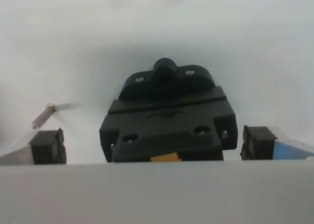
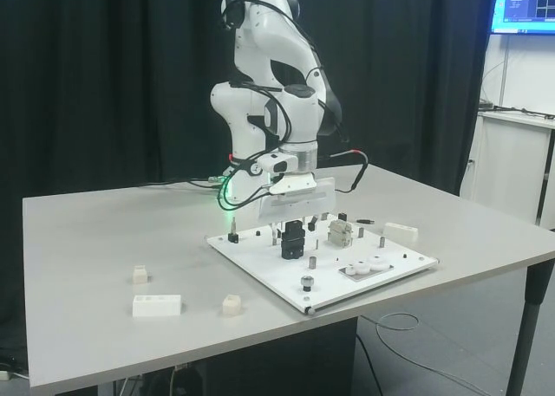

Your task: Remove D-SUB.

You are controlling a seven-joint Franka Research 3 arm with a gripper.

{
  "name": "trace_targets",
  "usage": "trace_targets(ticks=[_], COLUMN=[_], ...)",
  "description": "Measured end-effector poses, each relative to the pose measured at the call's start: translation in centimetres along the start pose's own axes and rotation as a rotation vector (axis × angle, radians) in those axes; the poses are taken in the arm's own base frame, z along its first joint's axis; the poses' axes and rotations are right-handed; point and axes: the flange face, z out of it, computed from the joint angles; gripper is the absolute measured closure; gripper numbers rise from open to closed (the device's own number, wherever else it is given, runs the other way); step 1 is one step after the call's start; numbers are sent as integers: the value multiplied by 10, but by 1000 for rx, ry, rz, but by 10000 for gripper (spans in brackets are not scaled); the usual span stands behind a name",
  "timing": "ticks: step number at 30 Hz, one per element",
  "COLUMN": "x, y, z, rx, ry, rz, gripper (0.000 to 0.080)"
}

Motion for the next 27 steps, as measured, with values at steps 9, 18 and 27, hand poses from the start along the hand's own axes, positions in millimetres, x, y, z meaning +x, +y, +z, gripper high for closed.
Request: trace_targets(ticks=[9, 18, 27], x=[1, 3, 4], y=[1, 1, 3], z=[2, 6, 6], rx=[2, 3, 1], ry=[3, 9, 14], rz=[4, -3, -7], gripper=[3, 142, 225])
